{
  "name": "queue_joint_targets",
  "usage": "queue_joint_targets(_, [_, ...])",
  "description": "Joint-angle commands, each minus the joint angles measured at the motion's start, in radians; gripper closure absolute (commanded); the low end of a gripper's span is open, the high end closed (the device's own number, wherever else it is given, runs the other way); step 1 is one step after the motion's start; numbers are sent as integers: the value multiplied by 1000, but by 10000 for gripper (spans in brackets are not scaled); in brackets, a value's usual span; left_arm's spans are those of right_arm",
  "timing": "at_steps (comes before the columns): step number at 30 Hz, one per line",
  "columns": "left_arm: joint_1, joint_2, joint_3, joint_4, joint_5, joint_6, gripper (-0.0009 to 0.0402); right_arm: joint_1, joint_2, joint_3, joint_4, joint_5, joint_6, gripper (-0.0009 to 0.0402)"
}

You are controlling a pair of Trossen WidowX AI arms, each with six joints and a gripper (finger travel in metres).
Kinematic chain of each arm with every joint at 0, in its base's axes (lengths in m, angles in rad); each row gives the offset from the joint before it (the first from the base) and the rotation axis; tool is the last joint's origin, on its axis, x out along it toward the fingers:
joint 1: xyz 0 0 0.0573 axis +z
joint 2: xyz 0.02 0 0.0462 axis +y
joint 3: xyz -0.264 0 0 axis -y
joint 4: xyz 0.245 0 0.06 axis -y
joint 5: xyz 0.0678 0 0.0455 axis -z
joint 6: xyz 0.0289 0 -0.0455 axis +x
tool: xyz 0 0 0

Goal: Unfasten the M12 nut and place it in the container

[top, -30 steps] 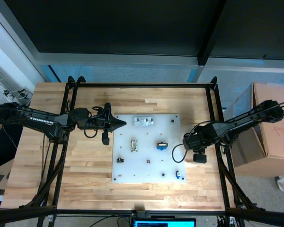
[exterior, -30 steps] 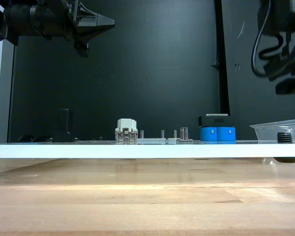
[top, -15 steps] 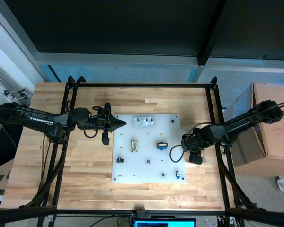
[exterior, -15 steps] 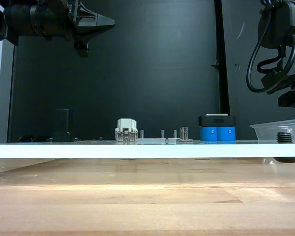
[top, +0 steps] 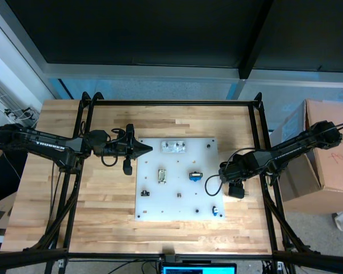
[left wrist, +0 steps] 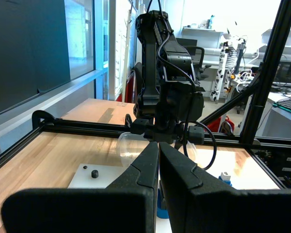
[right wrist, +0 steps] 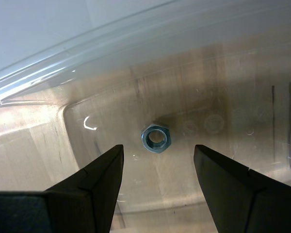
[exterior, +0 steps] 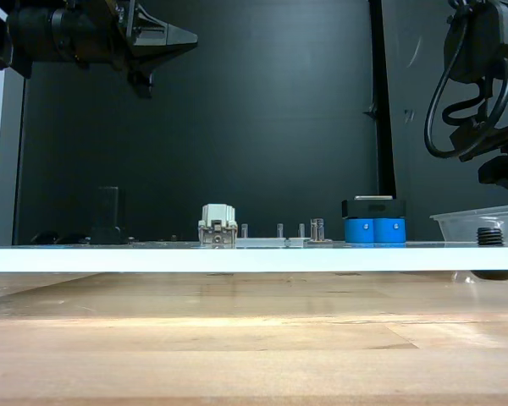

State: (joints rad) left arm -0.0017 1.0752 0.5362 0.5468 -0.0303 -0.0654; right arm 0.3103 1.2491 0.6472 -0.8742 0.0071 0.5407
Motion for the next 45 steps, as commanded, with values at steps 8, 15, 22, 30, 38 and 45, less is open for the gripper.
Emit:
queue_joint_targets(8, [0, 0, 0, 0, 0, 0, 393, 3, -4, 32, -62, 2, 0, 224])
queue_joint_targets(15, [0, 0, 0, 0, 0, 0, 393, 2, -26, 149, -175, 24, -6, 254])
queue_joint_targets(22, [0, 0, 0, 0, 0, 0, 393, -49, -60, 362, -364, 128, -53, 347])
queue_joint_targets(30, [0, 0, 0, 0, 0, 0, 393, -98, -71, 534, -204, 187, -169, 394])
queue_joint_targets(38, [0, 0, 0, 0, 0, 0, 393, -181, -166, 452, 266, 149, -365, 394])
queue_joint_targets(45, [0, 0, 0, 0, 0, 0, 393, -232, -248, 275, 657, 138, -401, 394])
